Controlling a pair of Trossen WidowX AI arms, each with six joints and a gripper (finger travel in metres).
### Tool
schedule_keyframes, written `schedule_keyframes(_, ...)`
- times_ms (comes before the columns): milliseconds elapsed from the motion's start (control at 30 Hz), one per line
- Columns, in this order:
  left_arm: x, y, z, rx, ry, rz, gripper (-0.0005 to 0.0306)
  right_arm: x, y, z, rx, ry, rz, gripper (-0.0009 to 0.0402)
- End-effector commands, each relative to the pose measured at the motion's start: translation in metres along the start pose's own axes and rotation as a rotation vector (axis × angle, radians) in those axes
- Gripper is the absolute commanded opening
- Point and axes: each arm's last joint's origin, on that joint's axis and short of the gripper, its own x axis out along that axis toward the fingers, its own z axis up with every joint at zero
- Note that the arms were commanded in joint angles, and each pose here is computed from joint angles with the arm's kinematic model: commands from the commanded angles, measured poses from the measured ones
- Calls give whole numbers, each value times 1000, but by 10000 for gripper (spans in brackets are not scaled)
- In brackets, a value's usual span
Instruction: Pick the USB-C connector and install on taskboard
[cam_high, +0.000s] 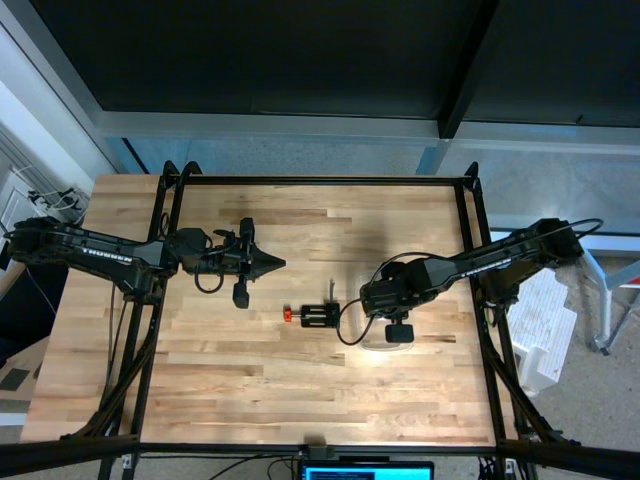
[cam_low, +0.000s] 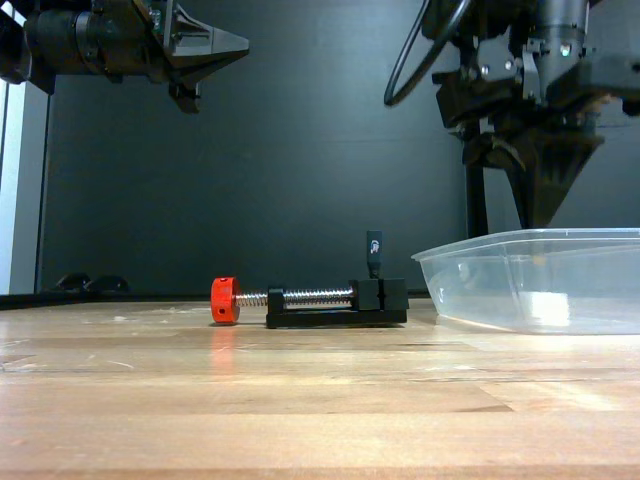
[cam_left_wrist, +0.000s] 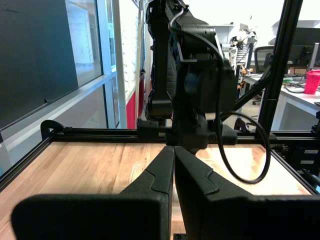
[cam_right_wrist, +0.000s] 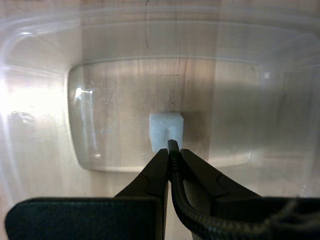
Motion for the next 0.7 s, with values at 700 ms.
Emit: schedule_keyframes(700,0,0,0,0,0,0,0,-54,-4,3,15,-77,16,0)
